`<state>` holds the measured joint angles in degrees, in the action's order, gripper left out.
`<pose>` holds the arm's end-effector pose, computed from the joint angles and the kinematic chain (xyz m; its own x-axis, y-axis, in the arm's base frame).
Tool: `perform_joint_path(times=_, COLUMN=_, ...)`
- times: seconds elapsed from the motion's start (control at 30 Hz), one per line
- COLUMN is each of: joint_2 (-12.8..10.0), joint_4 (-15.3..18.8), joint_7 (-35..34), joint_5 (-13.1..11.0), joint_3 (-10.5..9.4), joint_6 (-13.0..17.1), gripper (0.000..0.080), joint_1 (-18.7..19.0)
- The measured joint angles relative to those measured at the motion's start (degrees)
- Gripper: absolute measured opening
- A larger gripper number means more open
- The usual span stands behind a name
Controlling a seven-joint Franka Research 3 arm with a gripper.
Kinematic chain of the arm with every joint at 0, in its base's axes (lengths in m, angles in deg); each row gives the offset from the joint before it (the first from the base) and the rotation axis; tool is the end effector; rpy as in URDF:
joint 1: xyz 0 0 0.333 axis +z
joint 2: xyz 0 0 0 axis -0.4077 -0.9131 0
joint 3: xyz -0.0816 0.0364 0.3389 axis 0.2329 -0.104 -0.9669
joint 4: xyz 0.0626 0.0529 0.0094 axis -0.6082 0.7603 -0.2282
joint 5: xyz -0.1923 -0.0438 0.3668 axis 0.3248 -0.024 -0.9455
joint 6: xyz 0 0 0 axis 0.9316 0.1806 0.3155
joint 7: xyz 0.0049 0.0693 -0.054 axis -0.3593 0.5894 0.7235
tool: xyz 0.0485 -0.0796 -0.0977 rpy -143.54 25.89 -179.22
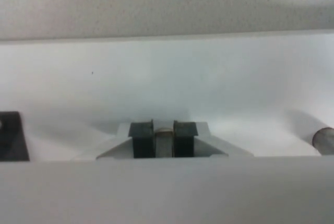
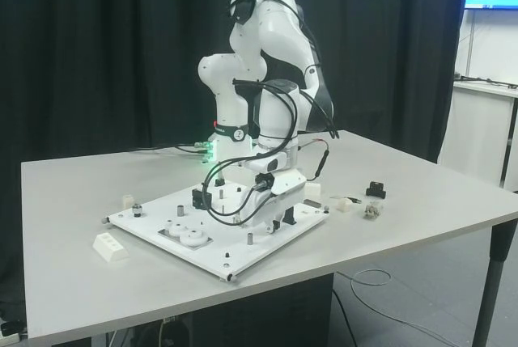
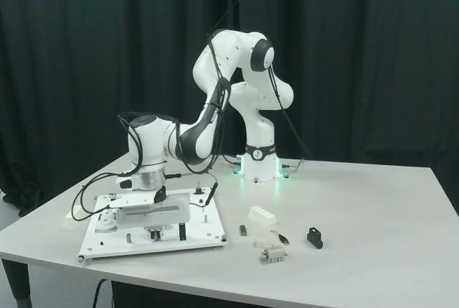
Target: Remove square peg 3.
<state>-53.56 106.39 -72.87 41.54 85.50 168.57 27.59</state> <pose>0.6753 -0.1902 0.1918 0.9271 -0.3743 -0.0217 -0.3742 -0.9273 0.0078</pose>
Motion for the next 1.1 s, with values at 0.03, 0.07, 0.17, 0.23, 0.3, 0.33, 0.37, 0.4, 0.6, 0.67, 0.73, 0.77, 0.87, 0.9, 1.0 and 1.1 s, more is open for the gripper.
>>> perform_joint_path(times=0.03, joint_2=0.01, joint_4=0.02, joint_7=0.00, joint_5=-0.02, joint_3=0.00, joint_6=0.00, gripper=0.0077, joint_1=0.00)
perform_joint_path(times=0.07, joint_2=0.03, joint_4=0.03, joint_7=-0.01, joint_5=-0.04, joint_3=0.01, joint_6=0.00, gripper=0.0077, joint_1=0.00)
perform_joint_path(times=0.17, joint_2=0.12, joint_4=0.11, joint_7=-0.02, joint_5=-0.06, joint_3=0.01, joint_6=0.00, gripper=0.0077, joint_1=0.00)
perform_joint_path(times=0.23, joint_2=0.21, joint_4=0.19, joint_7=-0.03, joint_5=-0.07, joint_3=0.01, joint_6=0.00, gripper=0.0077, joint_1=0.00)
perform_joint_path(times=0.3, joint_2=0.30, joint_4=0.25, joint_7=-0.03, joint_5=-0.07, joint_3=0.02, joint_6=0.00, gripper=0.0077, joint_1=0.00)
perform_joint_path(times=0.33, joint_2=0.34, joint_4=0.28, joint_7=-0.03, joint_5=-0.07, joint_3=0.02, joint_6=0.00, gripper=0.0077, joint_1=0.00)
perform_joint_path(times=0.37, joint_2=0.37, joint_4=0.30, joint_7=-0.03, joint_5=-0.07, joint_3=0.02, joint_6=0.00, gripper=0.0077, joint_1=0.00)
perform_joint_path(times=0.4, joint_2=0.40, joint_4=0.32, joint_7=-0.03, joint_5=-0.07, joint_3=0.02, joint_6=0.00, gripper=0.0077, joint_1=0.00)
perform_joint_path(times=0.6, joint_2=0.57, joint_4=0.41, joint_7=-0.03, joint_5=-0.07, joint_3=0.03, joint_6=0.00, gripper=0.0077, joint_1=0.00)
perform_joint_path(times=0.67, joint_2=0.73, joint_4=0.51, joint_7=-0.03, joint_5=-0.07, joint_3=0.05, joint_6=0.00, gripper=0.0077, joint_1=0.00)
perform_joint_path(times=0.73, joint_2=0.90, joint_4=0.60, joint_7=-0.03, joint_5=-0.07, joint_3=0.08, joint_6=0.00, gripper=0.0077, joint_1=0.00)
perform_joint_path(times=0.77, joint_2=0.99, joint_4=0.64, joint_7=-0.03, joint_5=-0.07, joint_3=0.09, joint_6=0.00, gripper=0.0077, joint_1=0.00)
perform_joint_path(times=0.87, joint_2=1.21, joint_4=0.74, joint_7=-0.03, joint_5=-0.07, joint_3=0.13, joint_6=-0.05, gripper=0.0077, joint_1=0.01)
perform_joint_path(times=0.9, joint_2=1.28, joint_4=0.77, joint_7=-0.03, joint_5=-0.07, joint_3=0.14, joint_6=-0.07, gripper=0.0077, joint_1=0.01)
perform_joint_path(times=1.0, joint_2=1.56, joint_4=0.94, joint_7=-0.03, joint_5=-0.07, joint_3=0.14, joint_6=-0.07, gripper=0.0077, joint_1=0.01)
perform_joint_path(times=1.1, joint_2=1.80, joint_4=1.07, joint_7=-0.03, joint_5=-0.07, joint_3=0.16, joint_6=-0.07, gripper=0.0077, joint_1=0.01)
